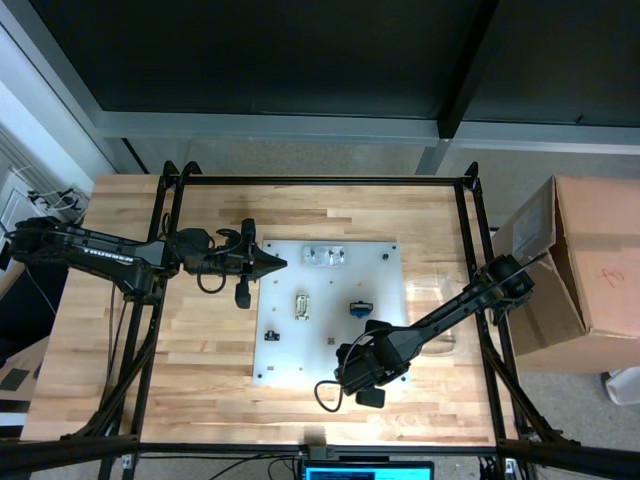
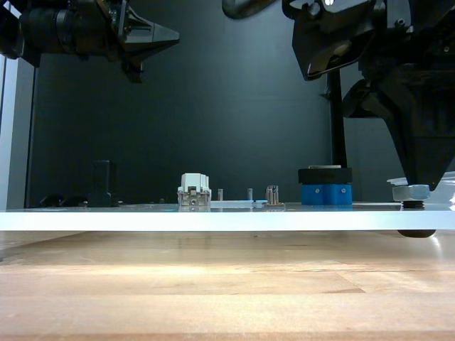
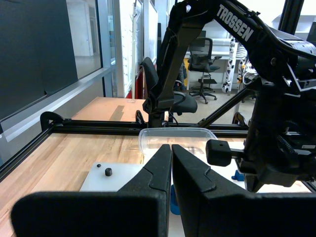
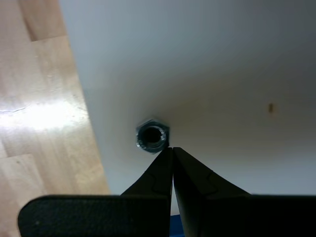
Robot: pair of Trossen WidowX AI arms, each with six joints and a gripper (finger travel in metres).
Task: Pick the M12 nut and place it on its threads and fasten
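Overhead, the wooden surface [image 1: 200,350] lay inside a black frame [image 1: 320,181] before a dark wall, with a cardboard box [image 1: 590,270] off its right edge, the white board [image 1: 300,360] at its middle and a clear tray [image 1: 440,285] just beside the board's right side. The left end effector [image 1: 281,263] hung clenched and empty above the board's far left edge, while the right end effector [image 4: 172,149] pointed straight down at the board's near right edge, clenched on nothing, its tips just beside the M12 nut [image 4: 153,136], touching or not I could not tell. That small silver nut sat on top of its stud [image 2: 411,204], black showing beneath it in the low view; from above, the right arm hid both.
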